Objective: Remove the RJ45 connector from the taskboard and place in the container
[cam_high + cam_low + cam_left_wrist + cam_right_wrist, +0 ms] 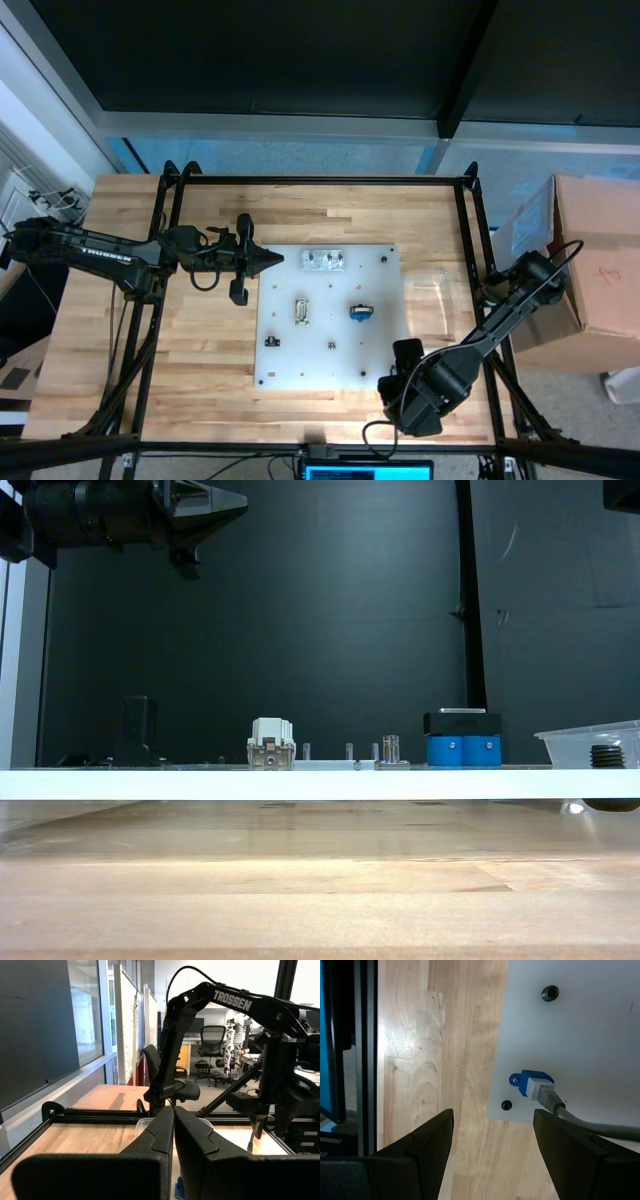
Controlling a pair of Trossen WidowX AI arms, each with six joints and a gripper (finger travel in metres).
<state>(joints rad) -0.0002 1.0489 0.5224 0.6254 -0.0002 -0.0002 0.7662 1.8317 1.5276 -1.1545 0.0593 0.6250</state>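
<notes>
At taskboard [330,365] edges, left hand [278,259] high, right hand [492,1117] over seated RJ45 connector [540,1089]

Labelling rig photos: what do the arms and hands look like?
Left arm and right arm: black, white TROSSEN lettering, black cables looping along the links. Left hand, above the left edge of the board, and right hand, over its near right corner: black wedge-shaped fingers. The plug sits in its blue socket.

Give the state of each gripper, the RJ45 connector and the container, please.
left gripper: shut, holding nothing, raised over the left edge of the taskboard.
right gripper: open, above the taskboard's near right corner.
RJ45 connector: plugged in its blue seat, not held.
container: on the table right of the taskboard, no connector inside.
</notes>
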